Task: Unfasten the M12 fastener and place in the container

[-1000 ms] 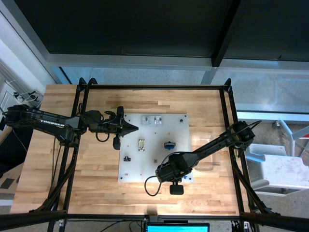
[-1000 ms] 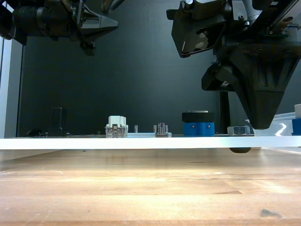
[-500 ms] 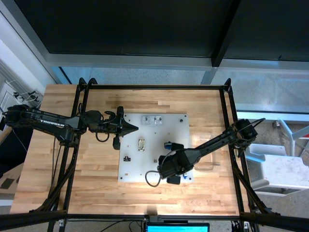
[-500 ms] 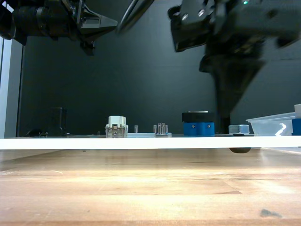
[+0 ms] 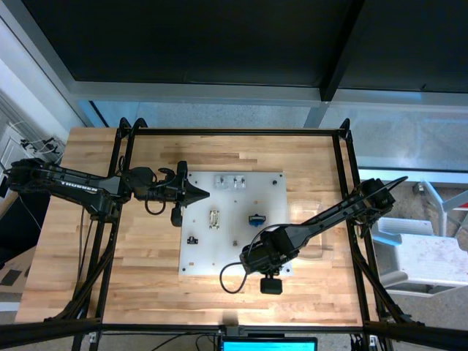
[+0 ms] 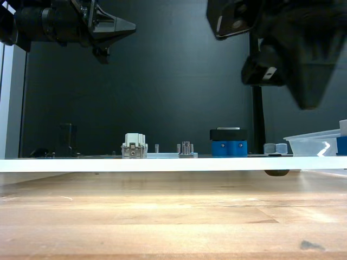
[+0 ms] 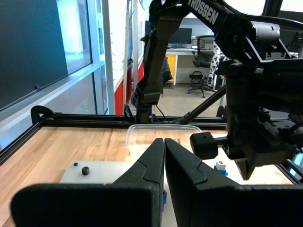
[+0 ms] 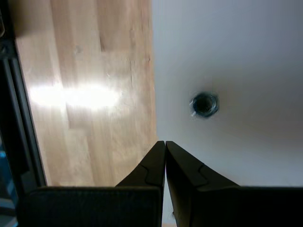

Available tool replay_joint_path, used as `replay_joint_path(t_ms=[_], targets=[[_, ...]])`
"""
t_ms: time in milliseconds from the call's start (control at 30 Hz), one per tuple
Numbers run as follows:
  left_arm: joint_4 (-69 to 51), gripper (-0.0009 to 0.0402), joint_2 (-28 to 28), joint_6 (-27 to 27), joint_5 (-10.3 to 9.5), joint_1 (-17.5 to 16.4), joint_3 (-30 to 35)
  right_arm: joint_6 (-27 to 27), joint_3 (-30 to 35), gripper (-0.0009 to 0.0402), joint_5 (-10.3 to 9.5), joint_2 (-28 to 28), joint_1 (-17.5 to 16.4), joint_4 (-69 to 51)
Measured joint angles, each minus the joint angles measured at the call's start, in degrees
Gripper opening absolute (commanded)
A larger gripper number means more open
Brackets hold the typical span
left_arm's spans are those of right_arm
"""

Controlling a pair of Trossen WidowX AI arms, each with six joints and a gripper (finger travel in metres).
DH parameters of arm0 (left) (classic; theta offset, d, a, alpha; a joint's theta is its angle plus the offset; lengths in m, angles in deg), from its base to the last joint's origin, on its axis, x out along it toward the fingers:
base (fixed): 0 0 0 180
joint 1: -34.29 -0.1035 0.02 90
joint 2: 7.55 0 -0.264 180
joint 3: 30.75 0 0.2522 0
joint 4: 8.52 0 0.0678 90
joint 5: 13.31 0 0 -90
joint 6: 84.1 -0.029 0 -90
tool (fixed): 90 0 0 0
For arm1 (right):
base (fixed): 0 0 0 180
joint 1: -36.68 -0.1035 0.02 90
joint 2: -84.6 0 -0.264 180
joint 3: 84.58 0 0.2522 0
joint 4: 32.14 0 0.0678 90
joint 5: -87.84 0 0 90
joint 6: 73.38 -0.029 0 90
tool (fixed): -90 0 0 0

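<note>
One silver nut [image 8: 204, 104] sat on the white board [image 8: 246, 56], outside the clear tray [image 6: 312, 142]. The right pincer [image 8: 165, 142] hung raised nearby, closed together and empty. The left pincer [image 7: 164, 140], also together, hovered over the board's far left part.

Left gripper [image 5: 203, 194] over board's [image 5: 219, 248] left edge — right gripper [image 8: 165, 142] up beside nut [image 8: 204, 104], container [image 6: 312, 142] rightward.

Silver nut [image 8: 204, 104] on white board [image 8: 236, 52], clear tray [image 6: 310, 142] nearby

Left gripper [image 7: 164, 140] closed, level, high at left; right gripper [image 8: 164, 143] closed, aloft, pointing down.
</note>
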Motion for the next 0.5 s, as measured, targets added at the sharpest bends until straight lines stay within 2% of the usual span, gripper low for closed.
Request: replay_joint_path(t_ms=[100, 433, 500], targets=[[0.0, 0.0, 0.0, 0.02, 0.0, 0.0, 0.02, 0.83, -0.07, 0.0, 0.66, 0.9, 0.02, 0.98], [0.02, 0.0, 0.0, 0.02, 0.0, 0.0, 0.0, 1.22, -0.76, 0.0, 0.61, 4.28, -0.02, 4.68], [0.02, 0.0, 0.0, 0.0, 0.0, 0.0, 0.02, 1.22, -0.76, 0.0, 1.36, 4.37, -0.11, 4.68]])
